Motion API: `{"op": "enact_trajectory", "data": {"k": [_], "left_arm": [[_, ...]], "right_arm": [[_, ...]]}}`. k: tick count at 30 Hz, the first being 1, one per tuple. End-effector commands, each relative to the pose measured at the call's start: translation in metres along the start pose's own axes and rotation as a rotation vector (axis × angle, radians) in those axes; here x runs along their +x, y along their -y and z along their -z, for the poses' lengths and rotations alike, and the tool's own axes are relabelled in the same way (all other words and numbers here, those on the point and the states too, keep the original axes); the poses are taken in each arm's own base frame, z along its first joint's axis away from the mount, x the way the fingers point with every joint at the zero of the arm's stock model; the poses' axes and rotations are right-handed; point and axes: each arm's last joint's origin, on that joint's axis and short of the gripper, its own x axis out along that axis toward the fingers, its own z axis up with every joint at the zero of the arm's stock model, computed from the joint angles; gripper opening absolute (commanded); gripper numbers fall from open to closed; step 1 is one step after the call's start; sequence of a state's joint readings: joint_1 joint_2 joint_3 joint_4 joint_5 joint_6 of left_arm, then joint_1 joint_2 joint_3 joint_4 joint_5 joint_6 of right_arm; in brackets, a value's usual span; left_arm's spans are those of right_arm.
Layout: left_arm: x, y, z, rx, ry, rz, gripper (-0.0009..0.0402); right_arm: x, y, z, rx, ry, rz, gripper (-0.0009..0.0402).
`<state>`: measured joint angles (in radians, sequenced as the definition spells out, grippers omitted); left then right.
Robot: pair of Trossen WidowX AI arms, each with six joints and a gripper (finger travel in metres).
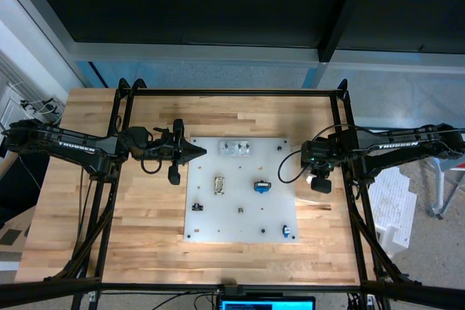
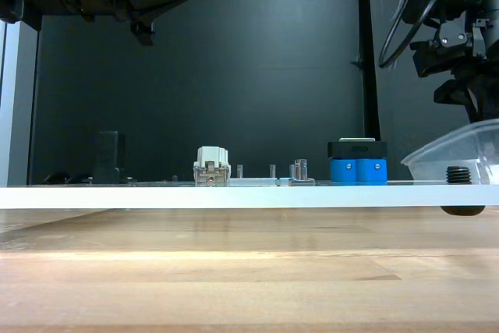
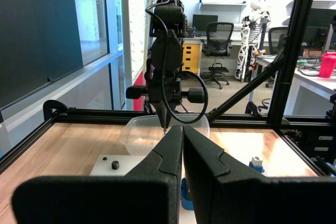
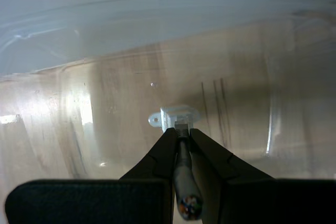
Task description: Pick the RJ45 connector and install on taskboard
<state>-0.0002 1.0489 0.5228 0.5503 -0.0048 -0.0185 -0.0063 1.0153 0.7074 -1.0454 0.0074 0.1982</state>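
Inside the clear tray (image 2: 437,157) right of the taskboard (image 1: 218,223), the right gripper (image 4: 181,135) pinches the RJ45 connector (image 4: 178,115) by its cable stub (image 4: 184,177), apparently to lift it. The left gripper (image 1: 200,152), pressed together, hangs parked over the board's left edge.

Whitish RJ45 connector (image 4: 179,115) pinched in the right hand (image 4: 180,130), beside the flat white taskboard (image 1: 225,223).

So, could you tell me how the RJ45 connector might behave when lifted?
The RJ45 connector is tiny, so probably light. The right gripper, over the clear tray, pinches its cable stub, so it may pivot. The left gripper hangs shut above the taskboard's edge.
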Motion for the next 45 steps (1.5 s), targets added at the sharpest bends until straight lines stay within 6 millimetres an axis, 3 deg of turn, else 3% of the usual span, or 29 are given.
{"op": "enact_trajectory", "data": {"k": [1, 21, 35, 45], "left_arm": [[0.0, 0.0, 0.0, 0.0, 0.0, 0.0, 0.0], [0.0, 0.0, 0.0, 0.0, 0.0, 0.0, 0.0], [0.0, 0.0, 0.0, 0.0, 0.0, 0.0, 0.0], [0.0, 0.0, 0.0, 0.0, 0.0, 0.0, 0.0]], "right_arm": [[-0.002, 0.0, 0.0, -0.001, 0.007, -0.001, 0.0], [0.012, 0.001, 0.009, 0.03, -0.039, -0.019, 0.0], [-0.005, 0.001, 0.01, 0.029, 0.027, -0.035, 0.0], [-0.03, -0.028, 0.006, -0.09, 0.098, -0.105, 0.0]]}}
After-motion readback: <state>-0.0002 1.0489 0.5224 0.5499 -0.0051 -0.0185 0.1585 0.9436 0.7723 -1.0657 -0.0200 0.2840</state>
